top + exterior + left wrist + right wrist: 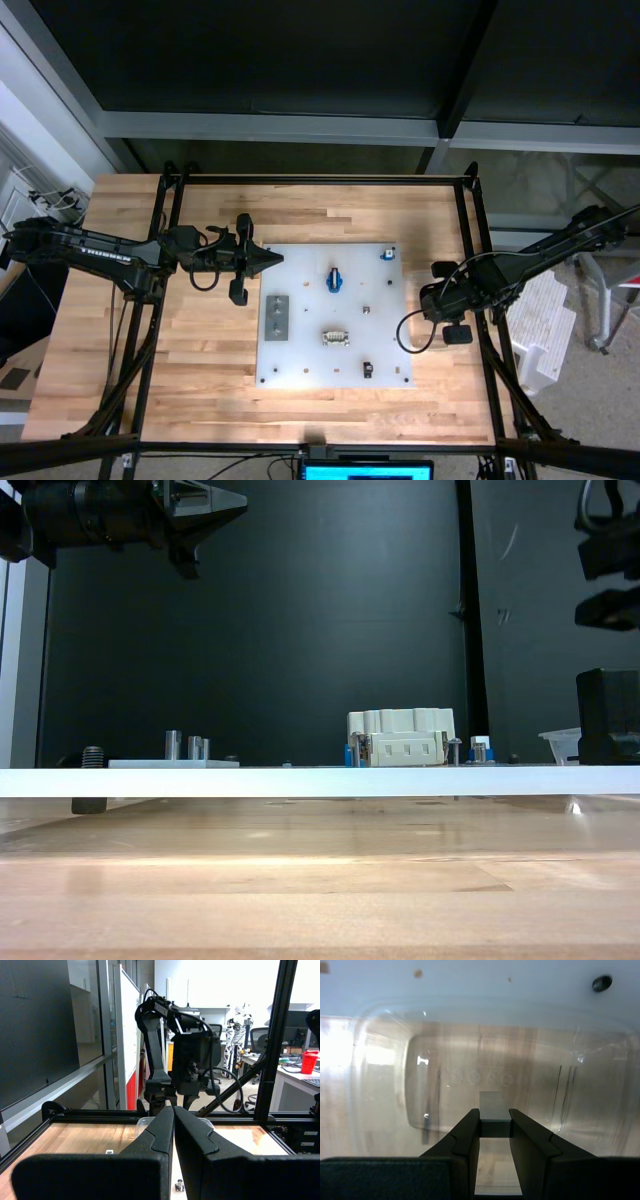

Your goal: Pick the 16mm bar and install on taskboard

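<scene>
— Bar, then: where was it when you looked?

— Pinched at the fingertips of the right gripper (494, 1116). The 16mm bar (494, 1127) hung over a clear tray (385, 1060) near the tabletop's right edge, just off the right edge of the taskboard (300, 370). It was in no seat yet.

— And the other arm?

— The left gripper (173, 1120) hovered high by the board's far left corner, its fingers pressed together on nothing.

— What worried you?

— The hold, mostly. Only the tips seemed to have the bar, so I reckoned a quick swing across could twist it or let it slip. If it reached its seat tilted, it might jam on the rim or skid off across the board. I couldn't tell which seat was meant, either. One near that far left corner would bring the two arms close together.
</scene>
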Available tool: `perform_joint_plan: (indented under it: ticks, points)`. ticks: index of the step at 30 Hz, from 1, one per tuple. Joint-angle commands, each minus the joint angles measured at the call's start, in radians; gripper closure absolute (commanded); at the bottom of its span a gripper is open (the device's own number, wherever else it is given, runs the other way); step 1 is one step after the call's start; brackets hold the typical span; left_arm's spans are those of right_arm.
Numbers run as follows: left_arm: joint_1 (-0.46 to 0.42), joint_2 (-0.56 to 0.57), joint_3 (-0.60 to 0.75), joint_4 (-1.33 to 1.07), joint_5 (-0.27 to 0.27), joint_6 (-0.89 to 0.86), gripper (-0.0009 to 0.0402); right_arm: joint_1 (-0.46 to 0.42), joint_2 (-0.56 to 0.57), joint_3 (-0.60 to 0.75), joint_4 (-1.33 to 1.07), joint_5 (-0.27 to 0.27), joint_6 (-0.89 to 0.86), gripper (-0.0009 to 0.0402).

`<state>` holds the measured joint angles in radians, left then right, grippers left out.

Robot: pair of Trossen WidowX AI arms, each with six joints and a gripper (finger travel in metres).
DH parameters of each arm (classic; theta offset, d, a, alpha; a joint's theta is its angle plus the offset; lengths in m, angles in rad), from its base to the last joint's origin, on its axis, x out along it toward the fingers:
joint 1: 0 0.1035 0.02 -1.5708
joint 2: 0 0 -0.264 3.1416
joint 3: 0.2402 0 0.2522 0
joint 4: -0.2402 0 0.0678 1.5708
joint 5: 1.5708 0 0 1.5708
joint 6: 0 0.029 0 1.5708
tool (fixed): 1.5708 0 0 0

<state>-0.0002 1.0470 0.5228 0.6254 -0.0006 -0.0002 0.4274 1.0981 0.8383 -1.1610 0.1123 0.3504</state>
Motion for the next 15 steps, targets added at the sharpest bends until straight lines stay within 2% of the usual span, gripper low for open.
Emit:
perform_joint_plan:
  ticks: [1, 15]
  points:
    - [0.0, 0.0, 0.0, 0.0, 0.0, 0.0, 0.0393, 0.005, 0.042, 0.053, -0.026, 0.0, 0.0, 0.0389]
    - [0.0, 0.0, 0.0, 0.0, 0.0, 0.0, 0.0393, 0.057, 0.208, 0.235, -0.035, -0.008, 0.135, 0.0389]
